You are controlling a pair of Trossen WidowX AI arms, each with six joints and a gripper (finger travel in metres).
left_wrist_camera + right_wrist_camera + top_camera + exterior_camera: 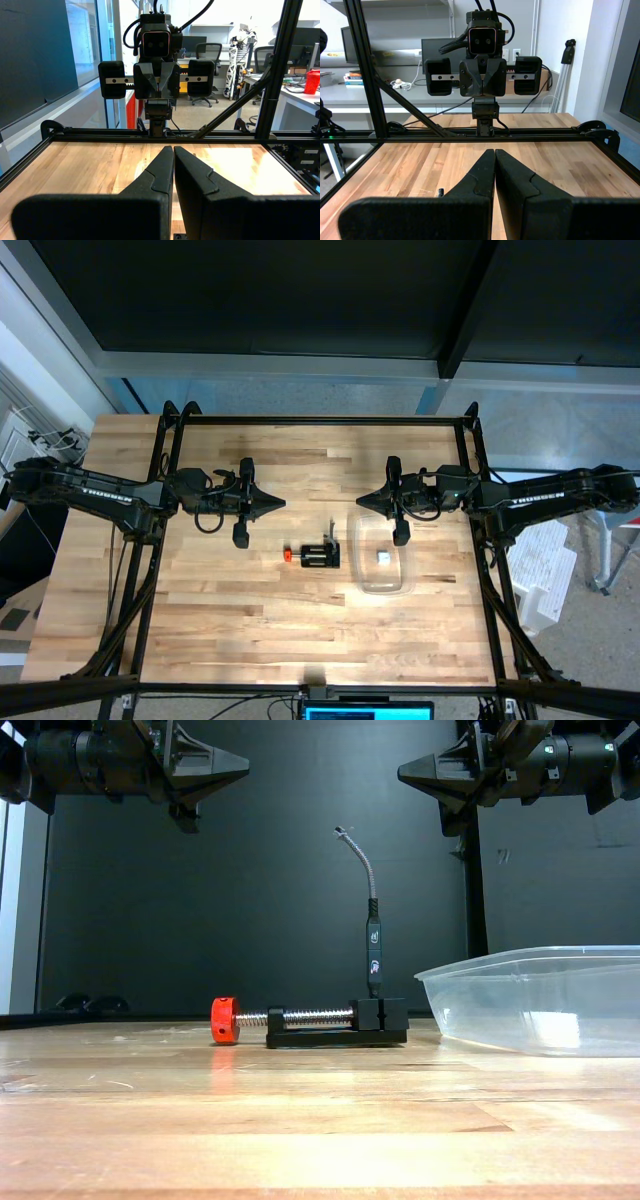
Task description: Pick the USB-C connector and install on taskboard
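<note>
The taskboard (322,557) is a small black block near the table's middle, with an orange-red knob (225,1020) at its left end. A thin black upright part (373,945) rises from its right end. The USB-C connector is not visible in any view. My left gripper (283,503) hovers high, behind and left of the taskboard, shut with nothing in it. My right gripper (358,502) hovers behind and right of it, also shut and empty. They point at each other. The left wrist view shows the left fingertips (166,150) pressed together, and the right fingertips (488,152) are the same.
A clear plastic tray (400,585) lies just right of the taskboard with a small white square piece (383,556) inside. A black frame (320,421) runs around the table's edges.
</note>
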